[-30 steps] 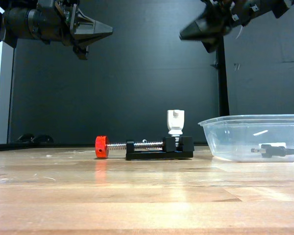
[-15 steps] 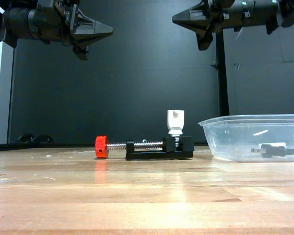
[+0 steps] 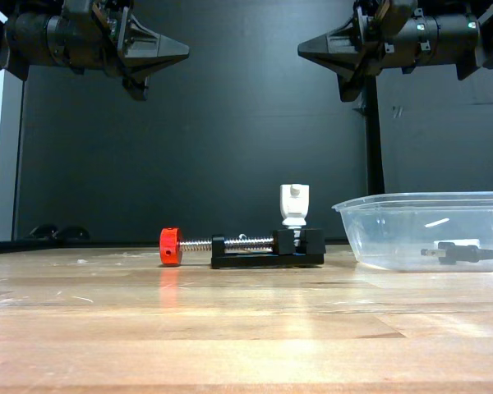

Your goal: Remove the power plug from the receptacle and place in the container

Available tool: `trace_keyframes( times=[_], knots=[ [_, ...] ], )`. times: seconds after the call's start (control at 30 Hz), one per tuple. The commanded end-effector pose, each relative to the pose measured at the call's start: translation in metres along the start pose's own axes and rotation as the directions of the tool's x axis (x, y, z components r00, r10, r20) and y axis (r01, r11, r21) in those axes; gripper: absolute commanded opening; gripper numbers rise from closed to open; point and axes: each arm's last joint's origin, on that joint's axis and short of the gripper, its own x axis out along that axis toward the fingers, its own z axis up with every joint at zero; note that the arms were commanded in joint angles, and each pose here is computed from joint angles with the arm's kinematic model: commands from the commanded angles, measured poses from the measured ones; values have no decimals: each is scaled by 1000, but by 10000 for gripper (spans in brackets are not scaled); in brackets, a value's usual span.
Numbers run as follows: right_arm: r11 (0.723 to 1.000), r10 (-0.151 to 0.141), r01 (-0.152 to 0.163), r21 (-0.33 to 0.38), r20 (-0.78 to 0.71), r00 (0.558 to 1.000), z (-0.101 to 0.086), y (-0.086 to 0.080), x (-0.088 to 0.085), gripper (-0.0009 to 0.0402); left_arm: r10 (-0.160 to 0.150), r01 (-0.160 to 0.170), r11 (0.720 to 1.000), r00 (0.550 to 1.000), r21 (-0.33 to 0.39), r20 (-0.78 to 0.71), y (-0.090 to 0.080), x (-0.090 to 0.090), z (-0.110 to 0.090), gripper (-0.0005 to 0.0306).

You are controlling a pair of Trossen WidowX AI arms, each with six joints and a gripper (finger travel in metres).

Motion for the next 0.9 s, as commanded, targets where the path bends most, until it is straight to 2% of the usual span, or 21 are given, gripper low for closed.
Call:
trace_keyframes(
  times=[0.03,0.9],
  knots=[
    [1000,-2,2,-3,-2,1000,0,0,0,0,0,0,1000,1000,0,1,0,0,0,0],
    [999,-2,2,-40,-5,1000,-1,0,0,0,0,0,1000,1000,0,1,0,0,0,0]
  ],
)
